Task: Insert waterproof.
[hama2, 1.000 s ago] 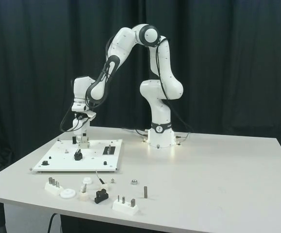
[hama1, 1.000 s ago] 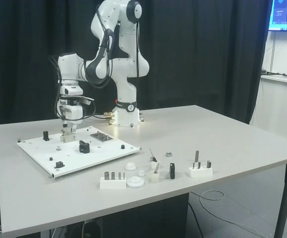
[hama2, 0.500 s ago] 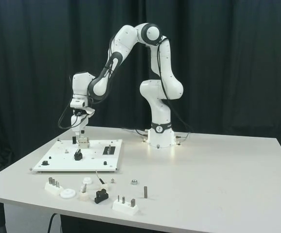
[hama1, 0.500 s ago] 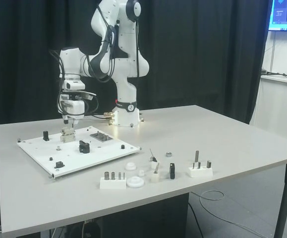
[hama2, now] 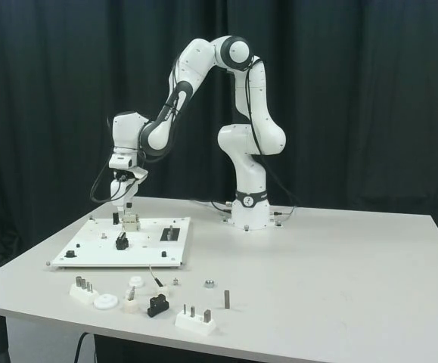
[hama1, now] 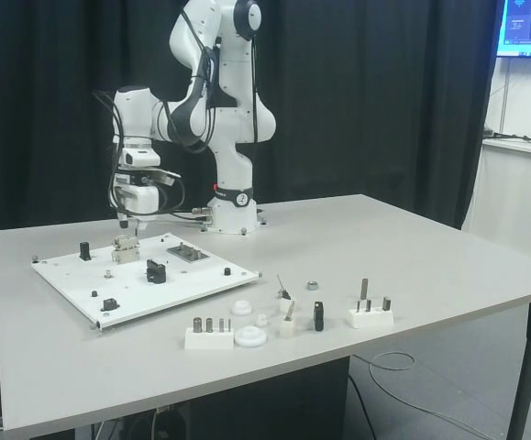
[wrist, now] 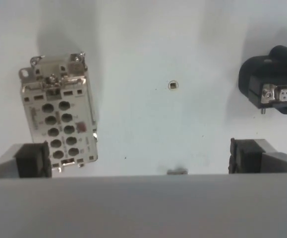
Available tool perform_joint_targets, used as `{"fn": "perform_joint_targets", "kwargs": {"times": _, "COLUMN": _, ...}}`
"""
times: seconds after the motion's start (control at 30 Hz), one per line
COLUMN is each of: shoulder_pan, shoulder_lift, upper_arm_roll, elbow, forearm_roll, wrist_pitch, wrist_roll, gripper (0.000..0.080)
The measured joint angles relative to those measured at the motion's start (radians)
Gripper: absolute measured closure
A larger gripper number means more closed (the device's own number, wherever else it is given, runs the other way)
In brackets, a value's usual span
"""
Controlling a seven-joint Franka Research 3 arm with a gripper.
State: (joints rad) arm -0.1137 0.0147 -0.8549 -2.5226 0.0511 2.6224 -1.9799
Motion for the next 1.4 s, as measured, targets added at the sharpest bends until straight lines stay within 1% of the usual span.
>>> {"fn": "perform_joint_targets", "kwargs": {"times": 0.2, "shoulder_pan": 0.008, "shoulder_lift": 0.008, "upper_arm_roll": 0.0, "elbow": 0.005, "forearm_roll": 0.0, "wrist_pitch": 0.001, "wrist_roll": 0.019, "gripper": 0.0003}}
{"fn": "perform_joint_targets", "kwargs": {"times": 0.33, "shoulder_pan": 0.013, "shoulder_lift": 0.02, "upper_arm_roll": 0.001, "elbow": 0.009, "forearm_roll": 0.0, "wrist_pitch": 0.005, "wrist_roll": 0.028, "gripper": 0.0003}}
{"fn": "perform_joint_targets", "kwargs": {"times": 0.57, "shoulder_pan": 0.022, "shoulder_lift": 0.05, "upper_arm_roll": 0.003, "elbow": 0.012, "forearm_roll": 0.0, "wrist_pitch": 0.032, "wrist_roll": 0.043, "gripper": 0.0003}}
{"fn": "perform_joint_targets", "kwargs": {"times": 0.8, "shoulder_pan": 0.025, "shoulder_lift": 0.081, "upper_arm_roll": 0.014, "elbow": 0.014, "forearm_roll": 0.0, "wrist_pitch": 0.061, "wrist_roll": 0.067, "gripper": 0.0003}}
{"fn": "perform_joint_targets", "kwargs": {"times": 1.1, "shoulder_pan": 0.025, "shoulder_lift": 0.113, "upper_arm_roll": 0.02, "elbow": 0.016, "forearm_roll": 0.0, "wrist_pitch": 0.063, "wrist_roll": 0.086, "gripper": 0.0003}}
{"fn": "perform_joint_targets", "kwargs": {"times": 1.4, "shoulder_pan": 0.024, "shoulder_lift": 0.121, "upper_arm_roll": 0.018, "elbow": 0.016, "forearm_roll": 0.0, "wrist_pitch": 0.062, "wrist_roll": 0.092, "gripper": 0.0003}}
